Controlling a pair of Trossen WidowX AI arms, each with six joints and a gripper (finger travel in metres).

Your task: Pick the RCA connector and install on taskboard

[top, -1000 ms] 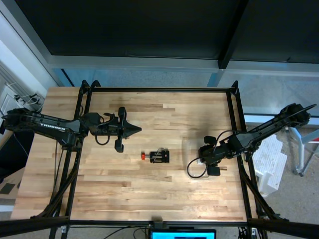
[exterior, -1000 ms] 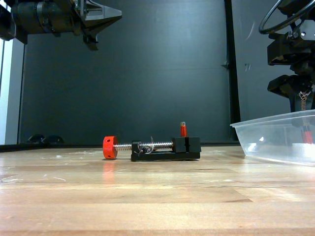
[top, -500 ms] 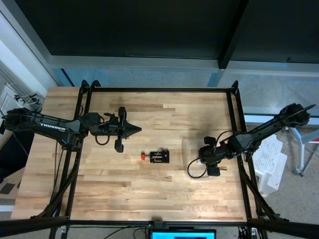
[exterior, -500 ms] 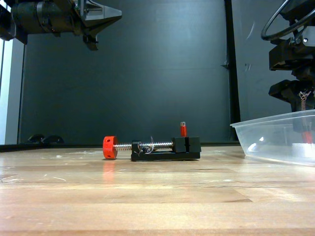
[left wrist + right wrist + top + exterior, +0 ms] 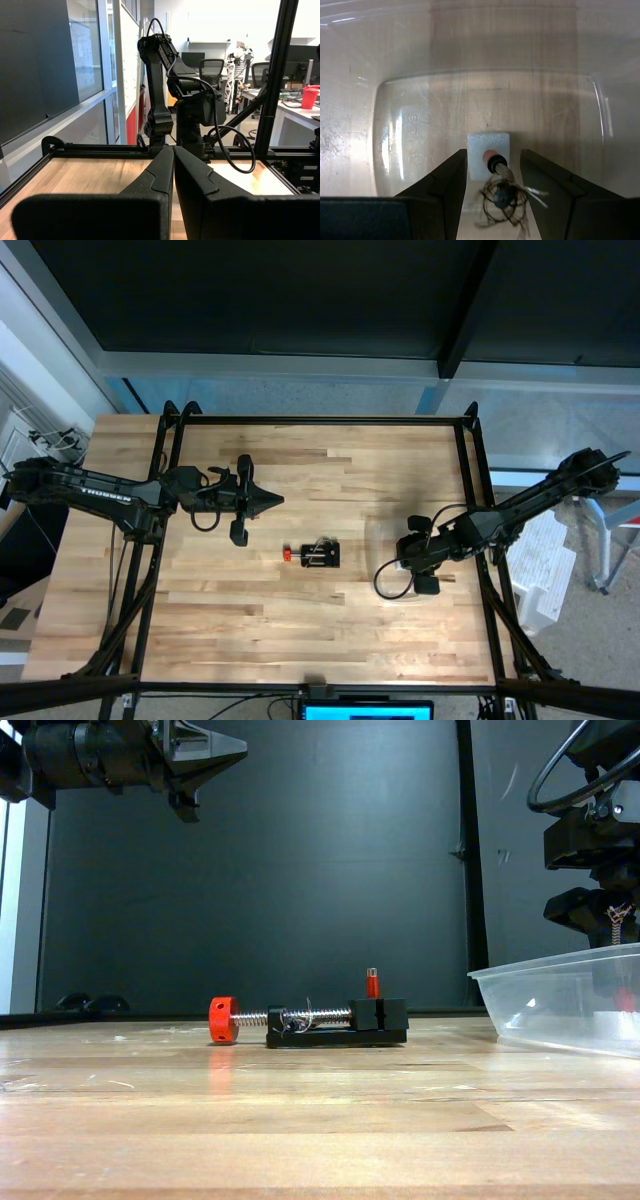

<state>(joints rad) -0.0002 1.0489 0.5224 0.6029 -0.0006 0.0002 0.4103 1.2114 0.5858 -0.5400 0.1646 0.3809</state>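
Evidently the pick has not yet been made: the right gripper hangs inside the clear tray with its fingers spread to a moderate gap, one on each side of the RCA connector. The connector rests at a small white cube — whether stuck into it or only leaning on it I cannot tell — and a tangle of fine wire lies by its near end. Neither finger touches it. The taskboard sits well apart near the middle of the table, its red-orange knob toward the left arm. The left gripper is parked high over the table's left part, fingers pressed together on nothing. The likeliest slip, I judge, is closing on the cube or the wire along with the plug, so that it comes up crooked. An off-centre squeeze could also flick so small a piece across the tray.
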